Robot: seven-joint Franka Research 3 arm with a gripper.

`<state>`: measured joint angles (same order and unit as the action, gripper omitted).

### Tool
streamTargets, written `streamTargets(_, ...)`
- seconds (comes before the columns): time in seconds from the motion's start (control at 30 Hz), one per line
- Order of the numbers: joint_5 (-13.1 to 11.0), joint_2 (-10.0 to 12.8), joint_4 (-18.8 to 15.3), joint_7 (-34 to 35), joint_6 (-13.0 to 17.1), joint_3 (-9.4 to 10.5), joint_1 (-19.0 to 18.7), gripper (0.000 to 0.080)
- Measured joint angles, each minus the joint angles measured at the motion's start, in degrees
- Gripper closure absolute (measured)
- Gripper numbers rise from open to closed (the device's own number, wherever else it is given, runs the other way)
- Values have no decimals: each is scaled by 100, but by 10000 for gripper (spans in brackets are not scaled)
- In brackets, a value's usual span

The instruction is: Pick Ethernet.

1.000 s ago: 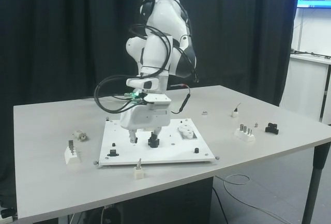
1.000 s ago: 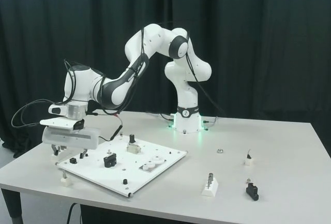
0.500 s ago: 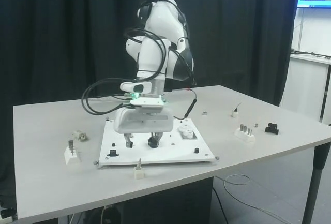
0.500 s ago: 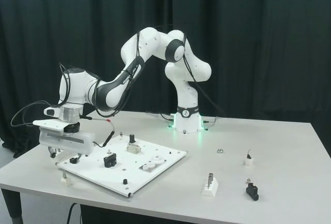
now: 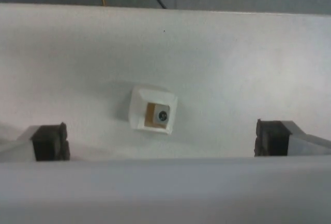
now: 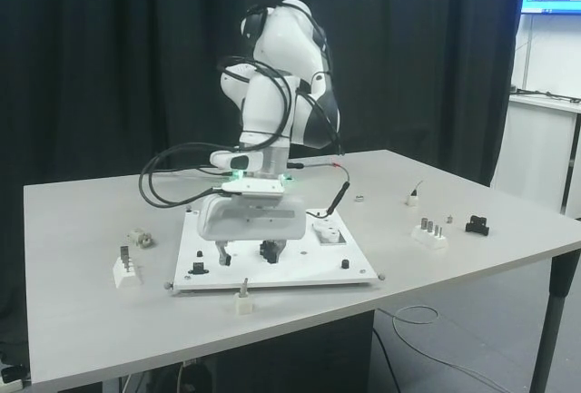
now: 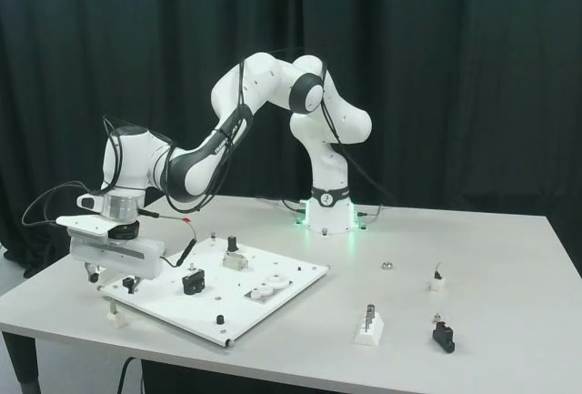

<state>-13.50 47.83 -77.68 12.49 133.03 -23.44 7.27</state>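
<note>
The white arm (image 6: 272, 75) has swung across the white board (image 6: 300, 266) toward the table's (image 6: 82, 230) front edge, its gripper (image 5: 160, 144) spread wide and empty. Directly beneath sits the Ethernet piece (image 5: 153, 111), a small white block with a recessed socket, seemingly lined up for grasping.

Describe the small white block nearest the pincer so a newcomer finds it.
Find the flat white square board on the grey table. Just off its edge, near the pincer, sits a small white block with one upright pin; no other white block lies so close.
</note>
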Motion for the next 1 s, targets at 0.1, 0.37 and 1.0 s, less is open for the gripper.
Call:
streamTargets(0.1,0,54,34,49,0,0,3,3)
streamTargets(0.37,0,216,171,216,-16,15,45,3)
streamTargets(1.0,0,506,467,237,-79,163,293,3)
